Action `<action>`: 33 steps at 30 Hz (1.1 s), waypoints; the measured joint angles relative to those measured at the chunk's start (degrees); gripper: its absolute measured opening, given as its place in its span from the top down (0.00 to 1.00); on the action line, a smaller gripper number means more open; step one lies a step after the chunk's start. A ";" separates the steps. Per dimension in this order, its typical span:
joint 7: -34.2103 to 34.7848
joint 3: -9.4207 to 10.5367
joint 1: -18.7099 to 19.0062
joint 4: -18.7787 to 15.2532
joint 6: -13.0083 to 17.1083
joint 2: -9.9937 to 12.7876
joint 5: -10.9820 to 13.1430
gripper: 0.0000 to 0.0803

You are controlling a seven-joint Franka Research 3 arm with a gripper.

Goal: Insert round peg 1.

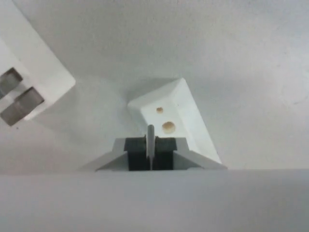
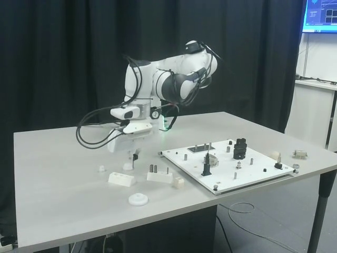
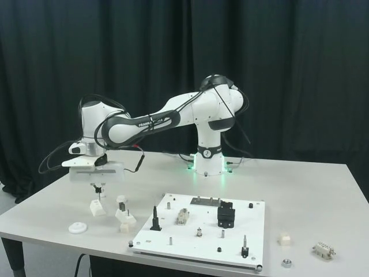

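My gripper (image 1: 150, 151) is shut on a thin grey round peg (image 1: 150, 137) that stands upright between the black fingers (image 1: 136, 153). Just under it lies a white holder block (image 1: 176, 113) with two empty holes on its top face; the peg tip hangs a little above it and beside the holes. From the room the gripper (image 2: 133, 156) (image 3: 99, 190) hovers low over the table's left part, above that block (image 2: 121, 179) (image 3: 97, 208). The white assembly board (image 2: 247, 176) (image 3: 190, 236) lies further right.
A second white holder block (image 1: 36, 77) (image 2: 159, 176) (image 3: 123, 217) carrying grey pegs sits close by. A white gear disc (image 2: 138, 199) (image 3: 77, 228) lies near the front edge. Black fixtures (image 2: 240, 148) (image 3: 225, 214) stand on the board. Small parts (image 3: 324, 249) lie at the table's far right.
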 joint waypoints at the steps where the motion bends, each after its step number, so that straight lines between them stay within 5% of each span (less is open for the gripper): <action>1: 0.01 -0.30 0.12 0.00 -0.20 0.00 -0.10 0.96; 19: 2.12 -1.51 0.58 0.27 -1.08 0.00 -0.82 0.96; 33: 7.97 -1.51 0.95 3.94 -3.25 -0.34 0.88 0.96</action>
